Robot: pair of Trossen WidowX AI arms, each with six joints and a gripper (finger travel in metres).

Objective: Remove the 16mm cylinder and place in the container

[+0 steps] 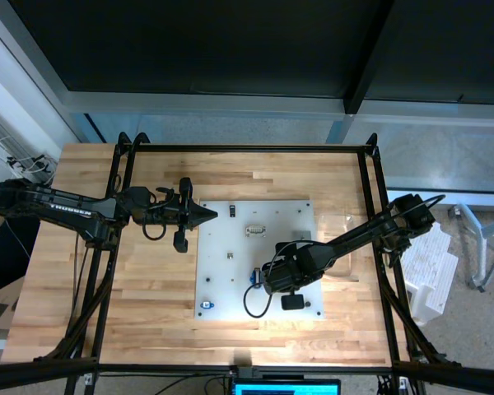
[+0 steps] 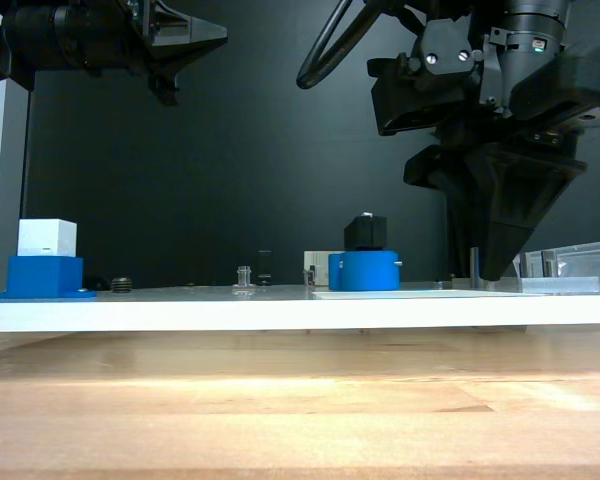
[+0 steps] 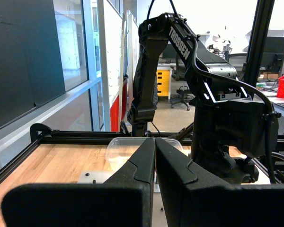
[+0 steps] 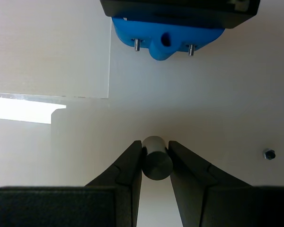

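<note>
The 16mm cylinder (image 4: pixel 156 160), a short grey metal peg, stands on the white board (image 1: pixel 230 239) with my right gripper (image 4: pixel 155 150) shut on it, one finger pressed against each side. In the high view the right gripper (image 1: pixel 269 280) points down over the board's lower middle and hides the peg. Seen from the low view, its fingertips (image 2: pixel 490 272) reach down to the board surface. The container (image 1: pixel 339 245), a clear tray, lies off the board's right edge and also shows faintly as the container (image 2: pixel 580 262) and the container (image 3: pixel 128 147). My left gripper (image 1: pixel 211 215) hovers shut by the board's left edge, holding nothing.
A blue fixture (image 4: pixel 166 37) sits on the board just beyond the peg. The low view shows a blue round mount (image 2: pixel 368 270) mid-board and a blue block with a white cube (image 2: pixel 44 262) at the left. A black frame (image 1: pixel 370 206) surrounds the table.
</note>
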